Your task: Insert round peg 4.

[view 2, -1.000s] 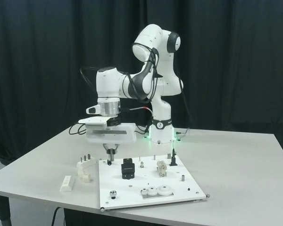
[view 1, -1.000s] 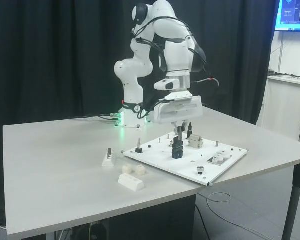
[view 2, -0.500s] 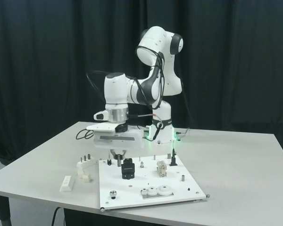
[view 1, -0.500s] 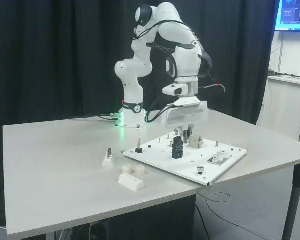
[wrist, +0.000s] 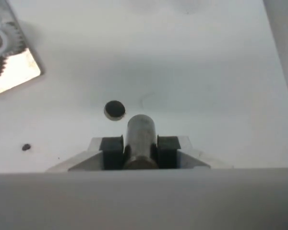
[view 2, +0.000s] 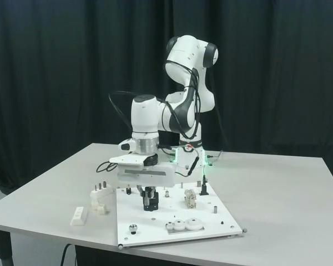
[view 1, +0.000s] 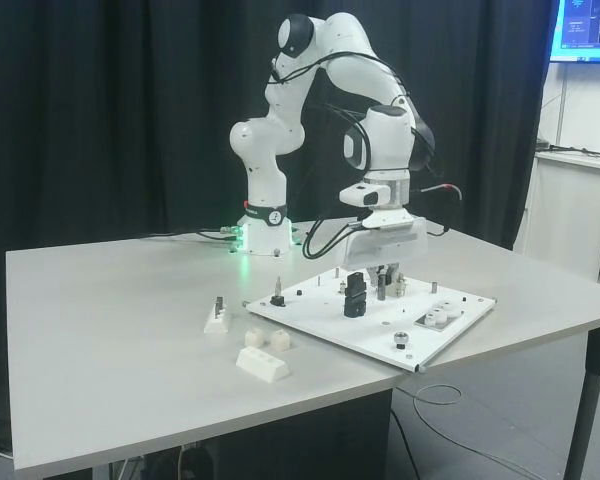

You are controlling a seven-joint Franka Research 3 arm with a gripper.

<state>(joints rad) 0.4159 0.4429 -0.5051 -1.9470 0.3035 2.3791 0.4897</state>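
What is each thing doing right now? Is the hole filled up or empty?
Grey round metal peg: held upright between the fingers, above the board, not yet in.
Gripper: shut on the peg.
Round black hole: empty, beside the peg's tip.
White flat board: lying flat on the grey table.

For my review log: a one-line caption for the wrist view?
Grey round metal peg held in the gripper above the white board, beside a black round hole.

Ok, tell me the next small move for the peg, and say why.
Probably a short sideways shift, then straight down. In the wrist view the gripper is shut on the round peg, whose tip sits just beside the black hole in the white board, not yet over it.
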